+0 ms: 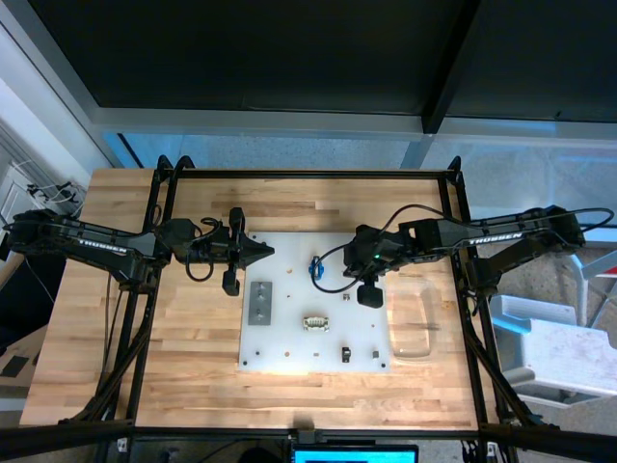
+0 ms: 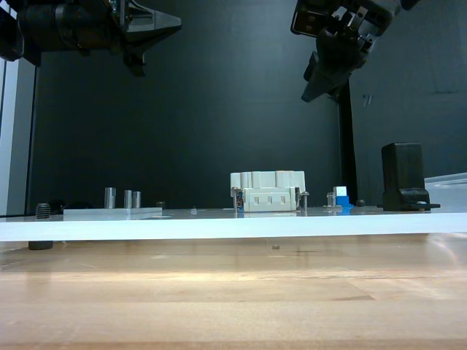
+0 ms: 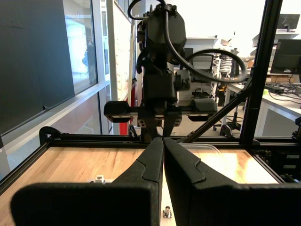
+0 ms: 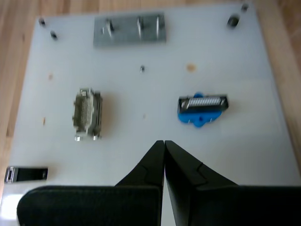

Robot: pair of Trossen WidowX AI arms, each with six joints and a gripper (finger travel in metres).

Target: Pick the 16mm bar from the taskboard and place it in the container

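The brand TROSSEN stands in white letters on the left arm (image 1: 96,245) and the right arm (image 1: 488,231).

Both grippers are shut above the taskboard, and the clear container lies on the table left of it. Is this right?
Not quite: the high view shows the container right of the taskboard. The left gripper and right gripper are indeed shut, raised above the board.

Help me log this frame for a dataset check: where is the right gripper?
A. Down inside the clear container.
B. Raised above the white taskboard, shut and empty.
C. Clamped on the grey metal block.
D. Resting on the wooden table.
B: the right gripper hangs shut and empty above the taskboard, touching nothing; the left gripper, also shut, is raised over the board's far left corner.
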